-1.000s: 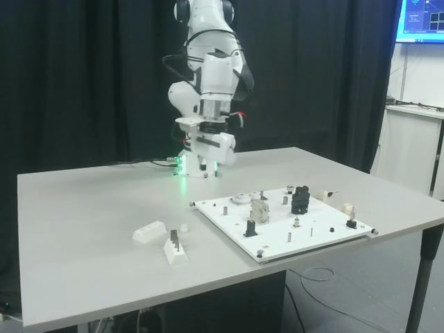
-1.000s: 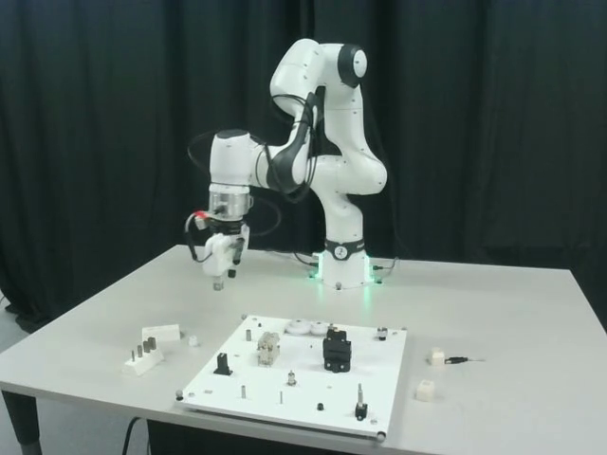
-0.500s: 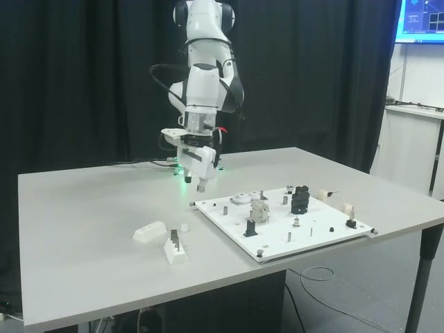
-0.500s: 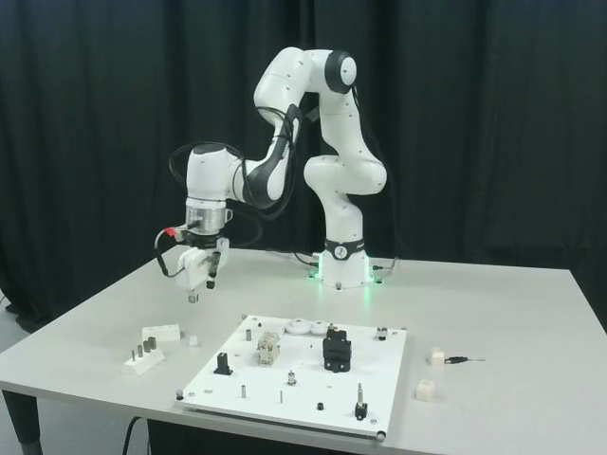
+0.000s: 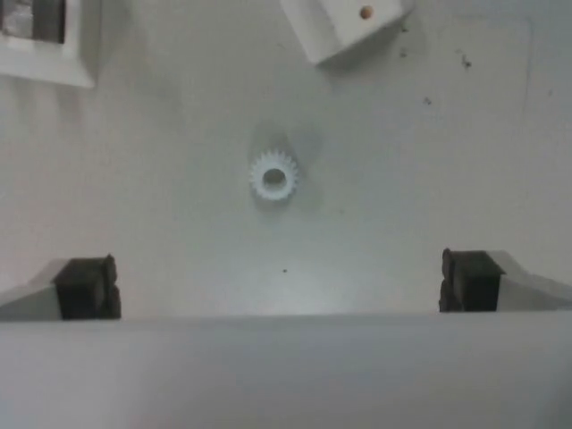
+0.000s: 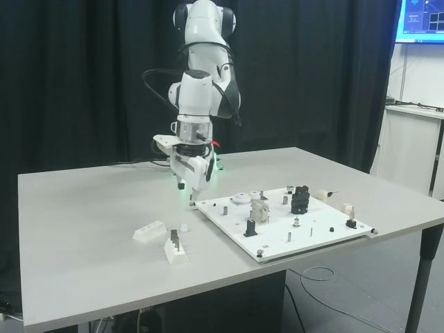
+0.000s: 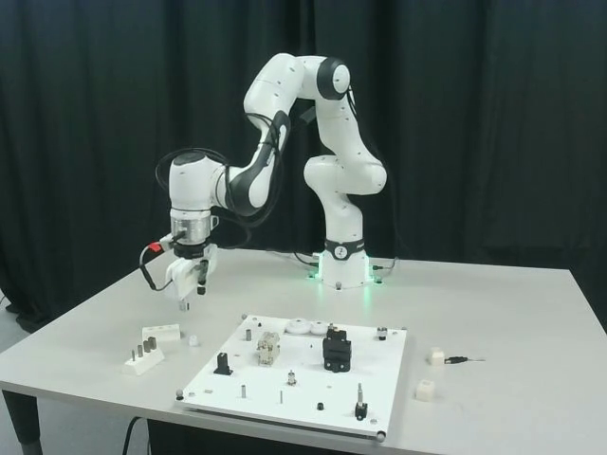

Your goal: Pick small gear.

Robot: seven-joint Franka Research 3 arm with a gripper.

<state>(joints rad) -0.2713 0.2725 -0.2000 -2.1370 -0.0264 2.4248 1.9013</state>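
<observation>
One view, wrist, shows small gear (image 5: 273,176) teeth

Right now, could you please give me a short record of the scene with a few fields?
gripper: open, above the table, holding nothing
small gear: lying flat on the grey table, untouched
gear position: below the gripper, roughly between the fingers' line
nearby: white block beside the gear
board: white board with parts, apart from the gear

This is a robotics lab. Heavy black curtains (image 7: 493,123) close off the space behind a plain grey table (image 7: 512,322), a white robot arm (image 7: 332,142) is bolted to it, and a flat white assembly board (image 7: 303,379) carries small mounted parts. A lit screen (image 6: 422,19) hangs in one corner.
</observation>
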